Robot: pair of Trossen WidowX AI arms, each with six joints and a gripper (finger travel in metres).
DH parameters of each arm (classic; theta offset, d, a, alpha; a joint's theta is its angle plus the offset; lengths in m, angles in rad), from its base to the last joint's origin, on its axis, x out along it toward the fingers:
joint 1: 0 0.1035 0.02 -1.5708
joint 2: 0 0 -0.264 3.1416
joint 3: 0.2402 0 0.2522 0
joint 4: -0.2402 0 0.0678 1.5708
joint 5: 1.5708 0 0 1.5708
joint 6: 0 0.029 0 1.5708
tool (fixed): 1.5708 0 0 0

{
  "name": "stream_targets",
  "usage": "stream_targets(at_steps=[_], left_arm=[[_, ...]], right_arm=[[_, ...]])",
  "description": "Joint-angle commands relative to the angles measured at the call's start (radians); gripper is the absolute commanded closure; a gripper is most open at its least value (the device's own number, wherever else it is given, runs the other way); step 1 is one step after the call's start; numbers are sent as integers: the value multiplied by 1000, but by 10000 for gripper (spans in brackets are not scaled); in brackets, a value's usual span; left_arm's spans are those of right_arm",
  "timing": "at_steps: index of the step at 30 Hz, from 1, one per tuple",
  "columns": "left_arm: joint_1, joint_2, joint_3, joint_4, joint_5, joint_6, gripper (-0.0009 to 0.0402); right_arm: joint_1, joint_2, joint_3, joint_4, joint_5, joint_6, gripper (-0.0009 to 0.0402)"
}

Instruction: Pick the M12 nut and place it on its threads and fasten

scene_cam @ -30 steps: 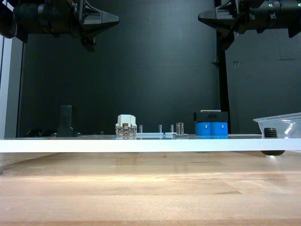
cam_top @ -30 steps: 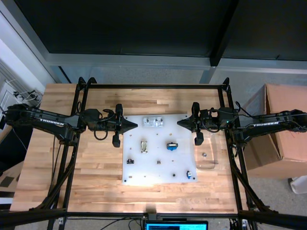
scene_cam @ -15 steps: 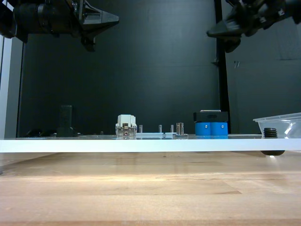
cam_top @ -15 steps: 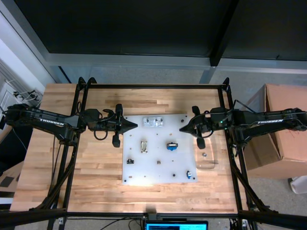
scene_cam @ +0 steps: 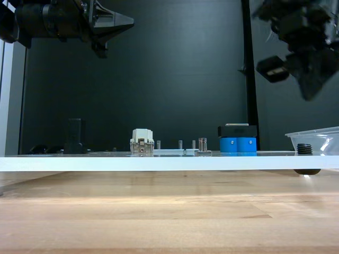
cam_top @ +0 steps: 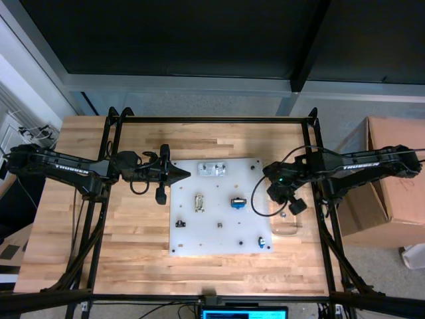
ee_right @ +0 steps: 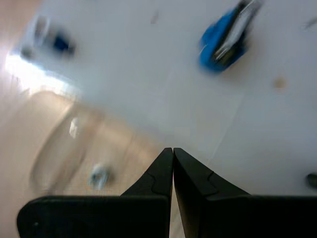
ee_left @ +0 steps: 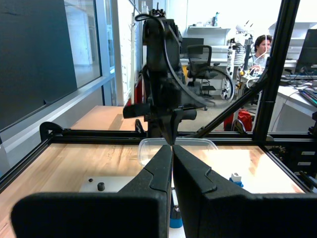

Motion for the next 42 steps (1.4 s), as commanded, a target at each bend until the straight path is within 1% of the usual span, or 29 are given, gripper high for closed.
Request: stream_targets(at_steps=[1,3,4,7,9,11,15,20,25,30,42], left_arm=[[0,0,0,0,0,0,393],[0,0,0,0,0,0,393],[0,0,0,0,0,0,393],[0,0,0,0,0,0,393],[0,0,0,0,0,0,393],[0,0,0,0,0,0,393],[0,0,0,0,0,0,393],[0,0,0,0,0,0,393],[0,0,0,0,0,0,393],[0,0,0,0,0,0,393],[0,0,0,0,0,0,393]], right_arm=[[14,39,0,-88,1,-70,393],[33,55,-2,-130,15,-127,393],[49,58,-5,-149,31,-156,393],[122,58,-16,-160,111,-206,389],[177,58,-21,-156,141,-208,377],[222,64,-27,-149,140,-216,359],[285,65,-50,-148,139,-216,312],[309,65,-93,-111,131,-197,258],[315,84,-125,-55,132,-138,231],[318,127,-155,-23,130,-138,236],[324,190,-196,64,130,-137,278]])
